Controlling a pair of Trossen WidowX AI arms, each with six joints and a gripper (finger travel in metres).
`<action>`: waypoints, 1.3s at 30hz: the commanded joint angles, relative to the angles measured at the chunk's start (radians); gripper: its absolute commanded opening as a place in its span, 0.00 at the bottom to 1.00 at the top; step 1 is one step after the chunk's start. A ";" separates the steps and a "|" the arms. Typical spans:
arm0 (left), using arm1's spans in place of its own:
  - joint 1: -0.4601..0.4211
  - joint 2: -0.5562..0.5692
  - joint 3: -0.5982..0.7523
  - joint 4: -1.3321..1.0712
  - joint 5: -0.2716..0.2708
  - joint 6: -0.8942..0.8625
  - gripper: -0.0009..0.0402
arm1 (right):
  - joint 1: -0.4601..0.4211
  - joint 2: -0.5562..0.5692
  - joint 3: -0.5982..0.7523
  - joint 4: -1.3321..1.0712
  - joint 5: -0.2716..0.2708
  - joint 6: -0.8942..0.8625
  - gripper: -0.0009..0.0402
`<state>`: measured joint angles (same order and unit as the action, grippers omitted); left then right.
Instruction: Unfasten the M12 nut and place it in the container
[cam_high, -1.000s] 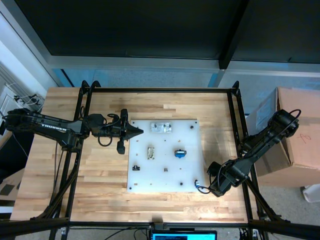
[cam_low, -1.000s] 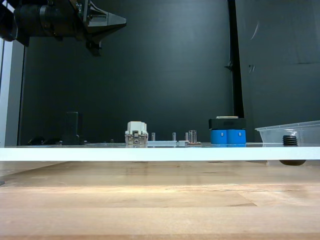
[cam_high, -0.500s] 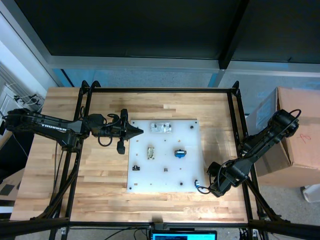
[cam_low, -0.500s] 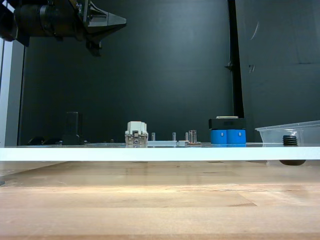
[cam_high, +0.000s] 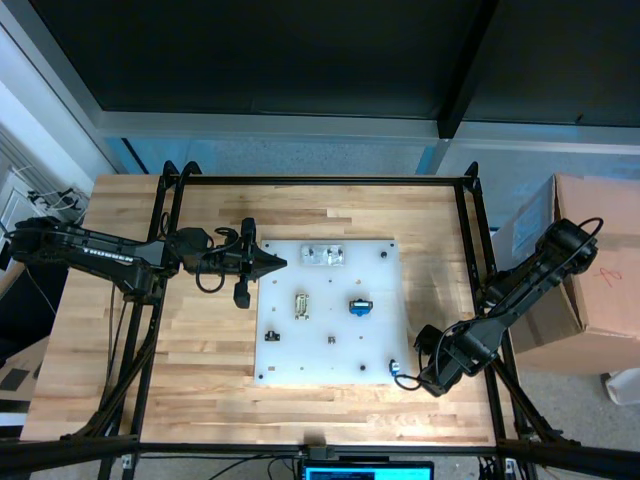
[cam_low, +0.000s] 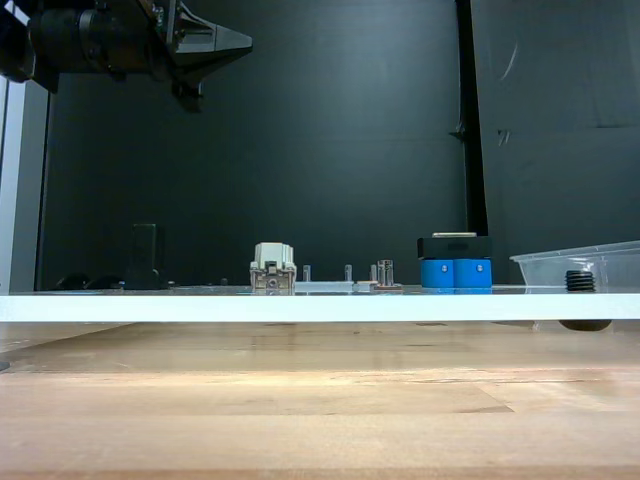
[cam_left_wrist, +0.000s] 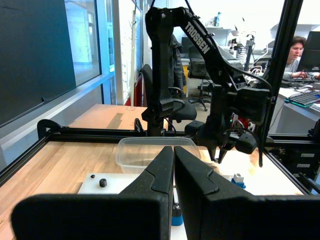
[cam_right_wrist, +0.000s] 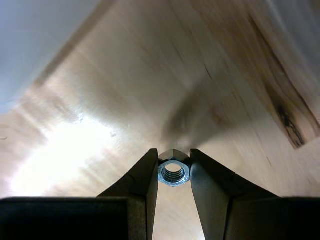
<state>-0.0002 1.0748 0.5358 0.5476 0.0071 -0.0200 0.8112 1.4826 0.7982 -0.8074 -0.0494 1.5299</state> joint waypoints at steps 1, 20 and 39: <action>0.000 0.000 0.000 0.000 0.000 0.000 0.02 | -0.002 -0.018 0.040 -0.053 0.001 -0.003 0.08; 0.000 0.000 0.000 0.000 0.000 0.000 0.02 | -0.203 -0.156 0.241 -0.394 0.076 -0.230 0.08; 0.000 0.000 0.000 0.000 0.000 0.000 0.02 | -0.324 -0.234 0.236 -0.472 0.134 -0.323 0.08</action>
